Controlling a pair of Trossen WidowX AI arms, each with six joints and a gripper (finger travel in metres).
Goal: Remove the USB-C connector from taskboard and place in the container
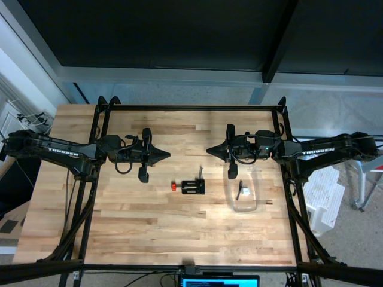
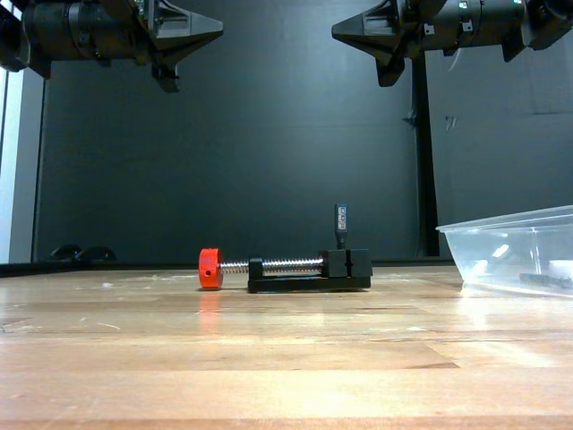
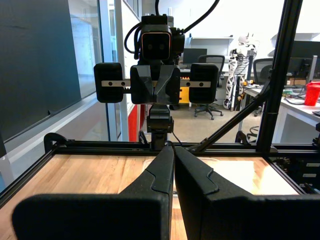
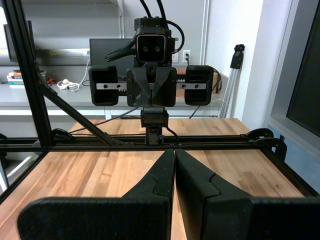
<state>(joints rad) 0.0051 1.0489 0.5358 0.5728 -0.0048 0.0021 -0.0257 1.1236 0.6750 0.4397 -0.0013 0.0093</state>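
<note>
1. table (image 1: 149, 233): bare wooden boards are seen from the near edge up to the taskboard (image 1: 192, 186), and this stretch is open.

2. taskboard: laid flat near the middle of the table, with its red-orange knob (image 1: 174, 186) turned to the left. A thin upright pin (image 2: 341, 224) is held at the end away from the knob. Wood is exposed along all its edges.

3. container (image 1: 230, 202): set to the right of the taskboard and parted from it by a strip of wood. Its near rim lies nearer than the taskboard and its far rim farther.

4. USB-C connector (image 1: 239, 191): laid inside the container, out of the taskboard, beside a small white piece (image 1: 245, 192).

5. left gripper (image 1: 167, 155): held high above the table, beyond the taskboard and to its left, with the tip pointed inward. The fingers are pressed together on nothing.

6. right gripper (image 1: 208, 150): held at like height, beyond the taskboard and slightly to its right, with the tip pointed inward. The fingers are pressed together and nothing is held. A gap is left between the two tips, beyond the taskboard's far side.

7. black frame rail (image 1: 191, 108): run along the table's far edge, well beyond the taskboard.
</note>
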